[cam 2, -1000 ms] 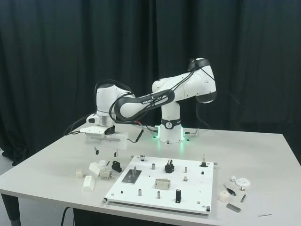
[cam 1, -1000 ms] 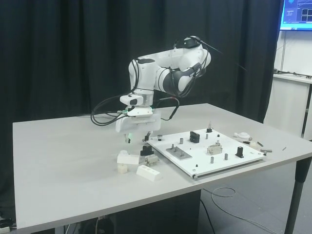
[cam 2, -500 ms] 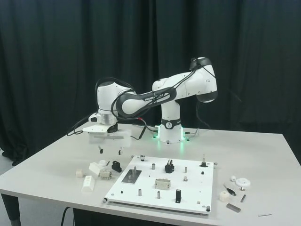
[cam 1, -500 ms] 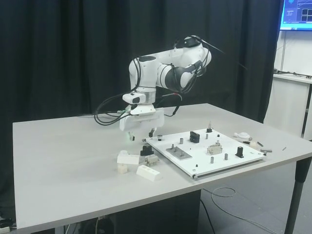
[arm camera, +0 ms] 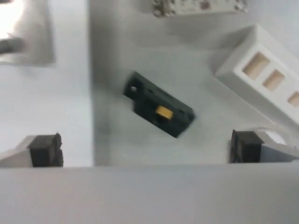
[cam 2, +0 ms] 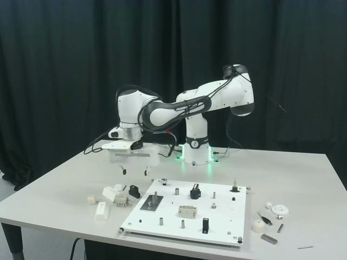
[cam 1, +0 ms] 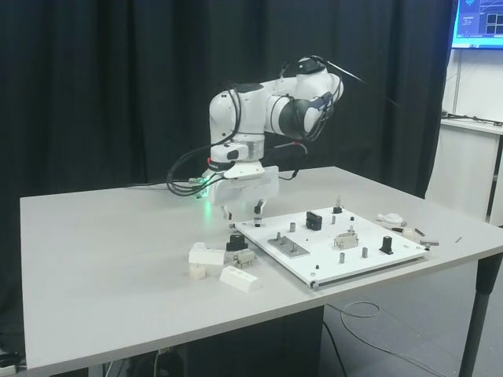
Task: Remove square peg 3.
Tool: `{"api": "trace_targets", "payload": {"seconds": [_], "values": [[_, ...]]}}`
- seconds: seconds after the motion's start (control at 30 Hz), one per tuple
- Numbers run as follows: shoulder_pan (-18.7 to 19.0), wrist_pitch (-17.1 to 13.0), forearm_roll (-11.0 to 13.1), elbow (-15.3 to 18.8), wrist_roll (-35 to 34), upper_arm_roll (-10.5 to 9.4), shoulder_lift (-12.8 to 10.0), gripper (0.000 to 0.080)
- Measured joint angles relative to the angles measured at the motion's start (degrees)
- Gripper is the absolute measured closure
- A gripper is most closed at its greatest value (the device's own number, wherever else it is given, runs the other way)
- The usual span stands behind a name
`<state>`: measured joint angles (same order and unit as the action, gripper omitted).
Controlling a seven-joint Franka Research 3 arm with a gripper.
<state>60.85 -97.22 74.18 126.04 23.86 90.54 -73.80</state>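
Approach step: fingers (arm camera: 145,149) spread wide and empty, black connector block (arm camera: 159,110) on the counter (arm camera: 205,130) between them; next, reach the white board (cam 2: 187,214).

Lying on the grey table (cam 1: 102,243) left of the white board (cam 1: 334,250): a black block (arm camera: 159,110), white blocks (cam 1: 206,260) and a white socket strip (cam 1: 240,277); far right, small white gears (cam 2: 280,209).
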Motion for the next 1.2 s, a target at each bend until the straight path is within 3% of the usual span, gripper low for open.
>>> {"api": "trace_targets", "payload": {"seconds": [0.47, 0.67, 0.93, 1.2], "values": [[5.7, 1.0, 0.1, -1.3, -6.9, 2.05, 0.7, 0.0003], [7.5, 1.1, 1.3, -3.3, -10.6, 2.13, 1.4, 0.0003], [8.7, 1.6, 5.0, -8.1, -17.0, 1.36, 1.4, 0.0003], [8.2, -0.3, 7.1, -15.7, -25.1, -1.36, 1.4, 0.0003]]}}
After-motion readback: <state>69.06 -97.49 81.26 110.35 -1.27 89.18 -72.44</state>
